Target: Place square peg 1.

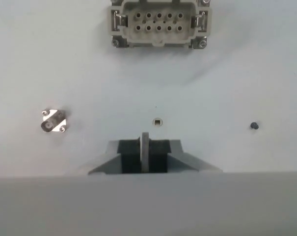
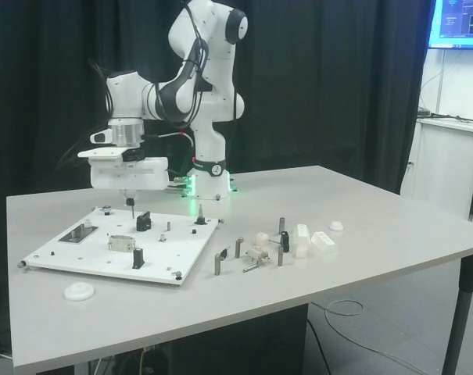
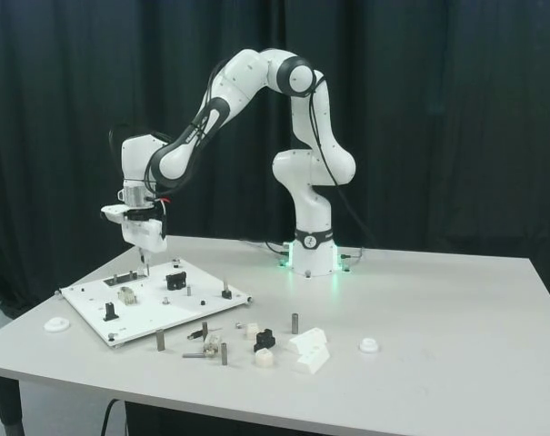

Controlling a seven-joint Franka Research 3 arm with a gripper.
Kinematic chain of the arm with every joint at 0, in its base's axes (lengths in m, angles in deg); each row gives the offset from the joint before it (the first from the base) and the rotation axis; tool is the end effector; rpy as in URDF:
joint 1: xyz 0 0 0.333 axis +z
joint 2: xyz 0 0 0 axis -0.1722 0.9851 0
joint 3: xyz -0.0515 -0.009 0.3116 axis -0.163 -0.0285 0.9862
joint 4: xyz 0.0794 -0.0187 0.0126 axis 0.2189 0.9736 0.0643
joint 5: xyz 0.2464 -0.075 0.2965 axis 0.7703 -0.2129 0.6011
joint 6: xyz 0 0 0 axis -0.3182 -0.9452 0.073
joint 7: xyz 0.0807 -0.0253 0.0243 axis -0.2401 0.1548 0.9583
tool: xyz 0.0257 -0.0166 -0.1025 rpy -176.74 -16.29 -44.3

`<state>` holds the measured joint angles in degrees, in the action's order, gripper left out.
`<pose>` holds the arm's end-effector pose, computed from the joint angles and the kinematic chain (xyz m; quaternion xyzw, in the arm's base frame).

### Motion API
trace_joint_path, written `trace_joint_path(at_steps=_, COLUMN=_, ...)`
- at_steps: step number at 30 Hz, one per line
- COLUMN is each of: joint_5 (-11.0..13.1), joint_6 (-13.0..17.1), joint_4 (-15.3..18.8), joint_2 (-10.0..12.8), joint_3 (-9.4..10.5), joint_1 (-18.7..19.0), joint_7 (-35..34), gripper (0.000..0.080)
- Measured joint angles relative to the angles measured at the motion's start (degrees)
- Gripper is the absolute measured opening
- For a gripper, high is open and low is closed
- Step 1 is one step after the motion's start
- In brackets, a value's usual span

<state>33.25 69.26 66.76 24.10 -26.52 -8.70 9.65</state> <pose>0.3629 -0.4006 0.2938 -0.7613 0.6470 -0.0262 0.0348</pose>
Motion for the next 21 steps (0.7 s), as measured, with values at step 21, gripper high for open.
trace_joint_path(at_steps=21, joint_5=-1.5, joint_6=-0.3, joint_4=-0.1, joint_2=-0.5, joint_3=0.00, joint_1=0.0, joint_7=-1.0, gripper=0.0030)
